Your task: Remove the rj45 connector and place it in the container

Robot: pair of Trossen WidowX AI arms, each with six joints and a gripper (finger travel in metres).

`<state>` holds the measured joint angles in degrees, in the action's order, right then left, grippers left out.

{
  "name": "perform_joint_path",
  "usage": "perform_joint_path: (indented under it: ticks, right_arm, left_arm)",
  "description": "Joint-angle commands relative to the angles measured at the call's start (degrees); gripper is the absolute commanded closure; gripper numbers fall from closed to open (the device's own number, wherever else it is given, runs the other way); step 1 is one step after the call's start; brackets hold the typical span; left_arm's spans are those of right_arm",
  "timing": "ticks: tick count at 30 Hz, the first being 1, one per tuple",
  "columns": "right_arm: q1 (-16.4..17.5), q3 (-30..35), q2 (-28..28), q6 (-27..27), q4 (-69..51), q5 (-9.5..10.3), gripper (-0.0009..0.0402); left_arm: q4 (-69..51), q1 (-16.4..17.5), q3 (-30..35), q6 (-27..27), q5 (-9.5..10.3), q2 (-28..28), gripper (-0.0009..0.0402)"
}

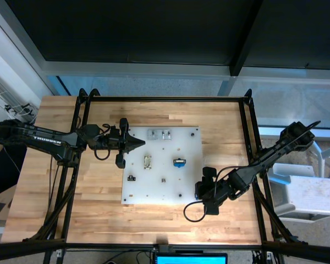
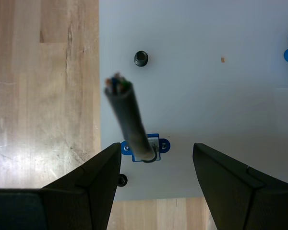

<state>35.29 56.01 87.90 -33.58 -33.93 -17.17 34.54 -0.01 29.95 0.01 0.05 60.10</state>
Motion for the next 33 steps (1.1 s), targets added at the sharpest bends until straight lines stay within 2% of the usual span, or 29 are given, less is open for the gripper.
perform_joint_path:
  ticks: [1, 23, 26, 33]
  right_arm:
    - [-0.02, -0.20, -0.02, 0.00, 0.13, -1.51, 0.0185]
    - [-0.28, -2.62, -0.04, 0.59, 3.67, -1.36, 0.0186]
    - [-0.42, -2.62, -0.04, 0.85, 3.78, -1.33, 0.0197]
    - [-0.44, -2.62, -0.04, 1.22, 3.80, -1.20, 0.0251]
  left_arm:
    - [0.00, 0.00, 0.00, 0.00, -0.02, 0.00, 0.0393]
    - [0.00, 0.00, 0.00, 0.00, -0.02, 0.00, 0.0393]
    - [0.00, 0.00, 0.00, 0.00, -0.02, 0.00, 0.0393]
    - [0.00, 0.02, 0.00, 0.00, -0.02, 0.02, 0.0393]
